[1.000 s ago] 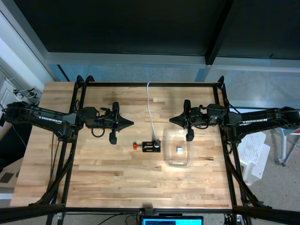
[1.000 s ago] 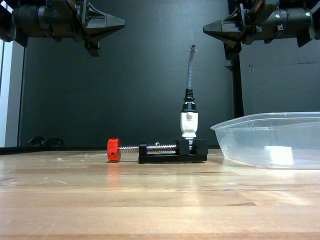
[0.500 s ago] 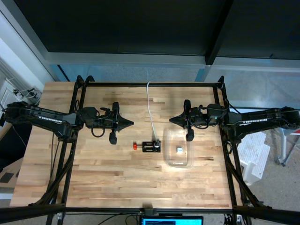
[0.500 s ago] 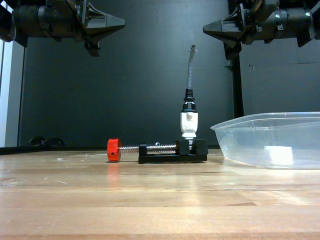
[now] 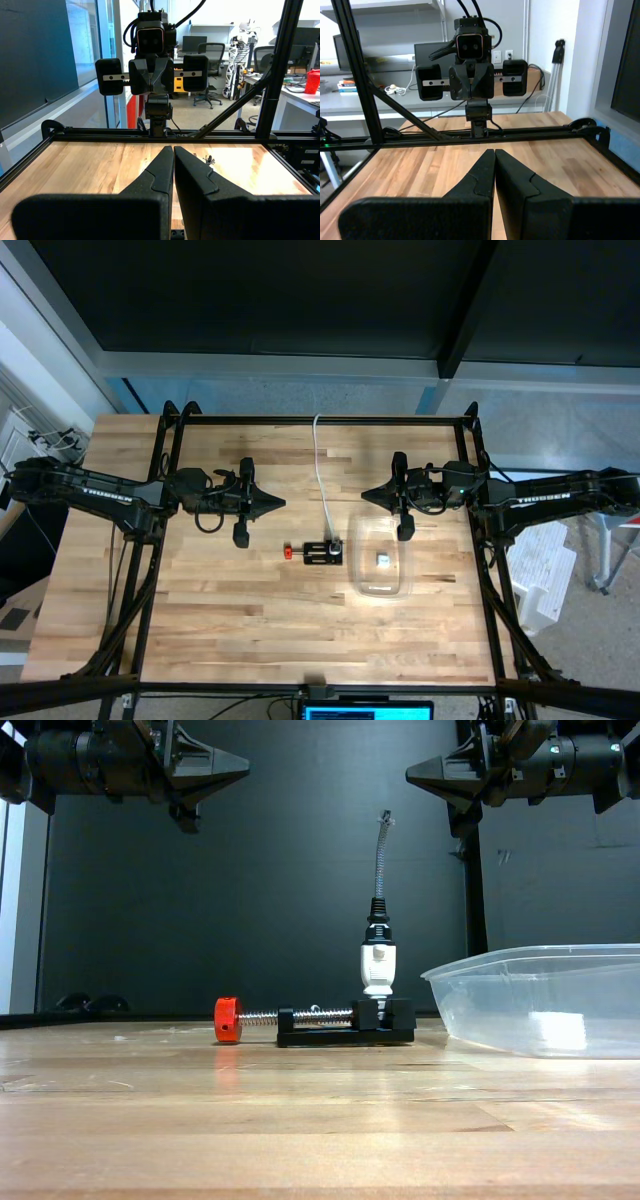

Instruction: Remove the power plug from the receptacle and place in the container

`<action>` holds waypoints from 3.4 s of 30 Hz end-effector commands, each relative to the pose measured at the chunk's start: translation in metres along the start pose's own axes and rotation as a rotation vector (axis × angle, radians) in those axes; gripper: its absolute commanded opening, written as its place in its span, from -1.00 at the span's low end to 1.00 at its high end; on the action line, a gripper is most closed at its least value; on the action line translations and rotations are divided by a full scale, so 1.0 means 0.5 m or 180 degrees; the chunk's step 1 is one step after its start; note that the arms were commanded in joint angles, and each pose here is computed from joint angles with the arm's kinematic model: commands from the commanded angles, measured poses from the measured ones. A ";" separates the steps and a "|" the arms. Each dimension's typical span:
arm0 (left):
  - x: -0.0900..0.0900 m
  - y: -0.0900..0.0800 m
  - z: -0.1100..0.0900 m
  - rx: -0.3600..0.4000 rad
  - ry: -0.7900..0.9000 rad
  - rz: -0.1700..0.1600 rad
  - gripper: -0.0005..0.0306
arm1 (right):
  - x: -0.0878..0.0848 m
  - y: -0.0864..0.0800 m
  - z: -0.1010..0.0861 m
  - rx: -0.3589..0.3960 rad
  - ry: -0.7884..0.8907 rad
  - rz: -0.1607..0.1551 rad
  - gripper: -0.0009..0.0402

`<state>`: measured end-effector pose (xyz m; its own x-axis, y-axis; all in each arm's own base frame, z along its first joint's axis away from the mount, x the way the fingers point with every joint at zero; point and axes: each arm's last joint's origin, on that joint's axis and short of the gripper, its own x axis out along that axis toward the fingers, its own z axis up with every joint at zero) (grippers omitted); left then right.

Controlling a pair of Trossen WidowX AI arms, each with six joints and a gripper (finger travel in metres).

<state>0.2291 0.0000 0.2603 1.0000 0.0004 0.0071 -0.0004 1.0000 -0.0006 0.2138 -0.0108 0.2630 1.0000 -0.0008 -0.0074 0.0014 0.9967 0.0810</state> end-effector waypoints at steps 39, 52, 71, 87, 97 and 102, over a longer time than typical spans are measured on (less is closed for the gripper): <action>0.000 0.000 0.000 0.0001 -0.0002 0.0001 -0.97 | 0.134 0.076 0.007 -0.0323 0.3247 -0.0210 -0.39; 0.000 0.000 0.000 0.0001 -0.0002 0.0000 -0.97 | 0.219 0.108 -0.010 -0.0274 0.3399 -0.0192 0.12; 0.000 0.000 0.000 0.0001 -0.0002 0.0000 -0.96 | 0.296 0.123 -0.063 -0.0344 0.3638 -0.0218 0.11; 0.000 0.000 0.000 0.0001 -0.0002 0.0001 -0.97 | 0.298 0.128 -0.078 -0.0392 0.3661 -0.0240 0.11; 0.000 0.000 0.000 0.0001 -0.0004 0.0000 -0.96 | 0.299 0.128 -0.078 -0.0390 0.3640 -0.0236 -0.16; 0.000 0.000 0.000 0.0001 -0.0002 0.0000 -0.97 | 0.299 0.128 -0.078 -0.0390 0.3637 -0.0236 -0.35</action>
<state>0.2291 0.0000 0.2606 1.0000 0.0008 0.0082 -0.0008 1.0000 -0.0002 0.3632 0.0563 0.2280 0.4059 -0.0481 -0.9127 -0.0040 0.9985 -0.0544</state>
